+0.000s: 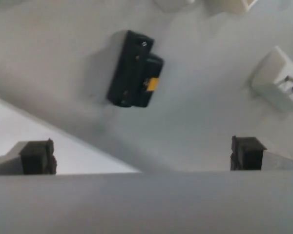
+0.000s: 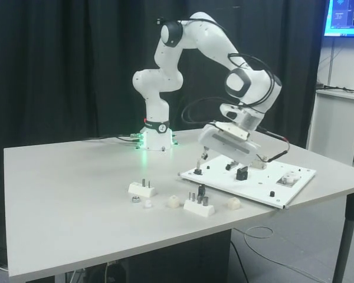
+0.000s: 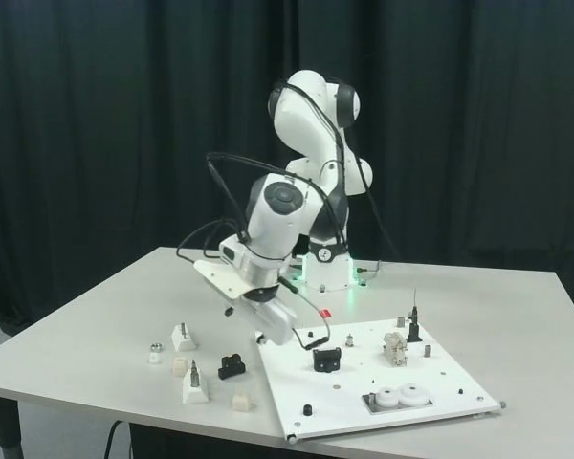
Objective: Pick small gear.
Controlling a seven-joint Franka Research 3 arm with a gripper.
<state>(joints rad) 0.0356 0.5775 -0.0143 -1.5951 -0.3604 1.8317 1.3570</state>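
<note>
The gripper is held open above the table. The small gear near the front edge should be centred between the jaws before descent.

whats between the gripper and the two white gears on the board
A black bracket on the white board, roughly on the line from gripper to gears; the second room view shows it.
</note>
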